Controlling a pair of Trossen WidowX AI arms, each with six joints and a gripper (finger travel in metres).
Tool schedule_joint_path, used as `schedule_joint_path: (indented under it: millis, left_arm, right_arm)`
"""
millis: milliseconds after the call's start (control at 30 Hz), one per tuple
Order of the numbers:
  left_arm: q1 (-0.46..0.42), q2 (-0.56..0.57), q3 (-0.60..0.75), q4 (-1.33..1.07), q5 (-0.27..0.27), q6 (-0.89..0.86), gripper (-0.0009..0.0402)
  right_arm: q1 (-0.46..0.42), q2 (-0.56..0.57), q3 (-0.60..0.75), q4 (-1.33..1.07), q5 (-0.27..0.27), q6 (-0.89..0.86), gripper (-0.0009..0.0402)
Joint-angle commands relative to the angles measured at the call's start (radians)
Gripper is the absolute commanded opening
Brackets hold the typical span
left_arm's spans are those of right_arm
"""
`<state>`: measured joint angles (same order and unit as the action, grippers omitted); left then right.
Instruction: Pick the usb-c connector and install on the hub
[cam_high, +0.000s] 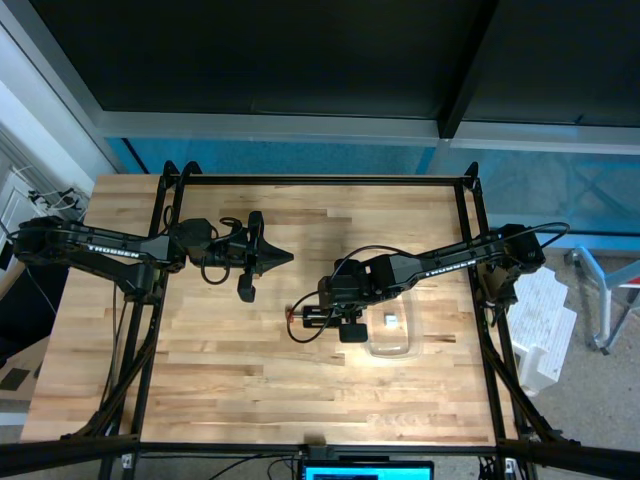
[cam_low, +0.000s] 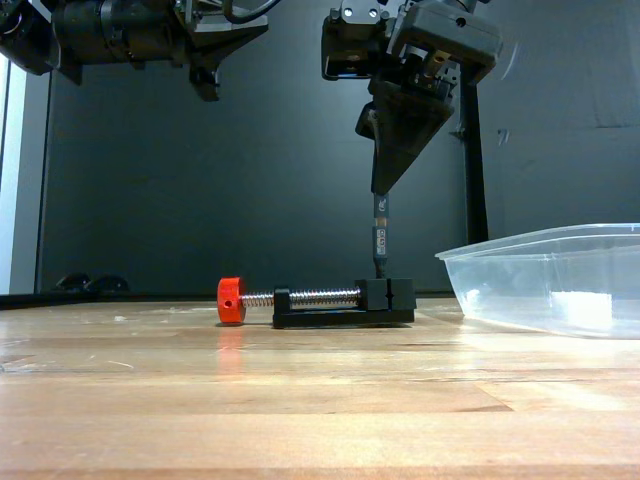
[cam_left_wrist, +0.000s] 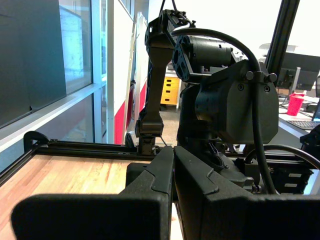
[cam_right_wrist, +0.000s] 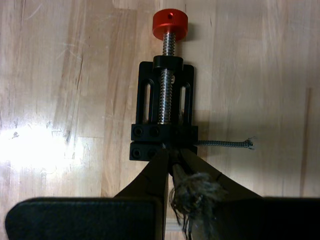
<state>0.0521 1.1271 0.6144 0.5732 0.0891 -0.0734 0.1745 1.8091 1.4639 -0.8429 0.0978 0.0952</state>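
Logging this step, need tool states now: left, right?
Left tool: closed, empty, raised above the table.
Right tool: closed on the usb-c connector, held upright, lower end at the black clamp.

The usb-c connector (cam_low: 380, 240), a slim grey plug, stands upright at frame centre, upper end clamped in the right gripper (cam_low: 381, 190) fingers, lower end meeting the black vise (cam_low: 345, 305). Seating depth cannot be determined.
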Motion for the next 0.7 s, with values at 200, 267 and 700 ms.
schedule_joint_path:
  millis: [200, 267, 700]
  left_arm:
    - [0.0, 0.0, 0.0, 0.0, 0.0, 0.0, 0.0]
    - [0.0, 0.0, 0.0, 0.0, 0.0, 0.0, 0.0]
    - [0.0, 0.0, 0.0, 0.0, 0.0, 0.0, 0.0]
  right_arm:
    - [0.0, 0.0, -0.003, 0.005, -0.001, 0.0, 0.0]
    - [0.0, 0.0, -0.003, 0.008, -0.001, 0.0, 0.0]
    - [0.0, -0.001, -0.012, 0.014, -0.001, -0.004, 0.0]
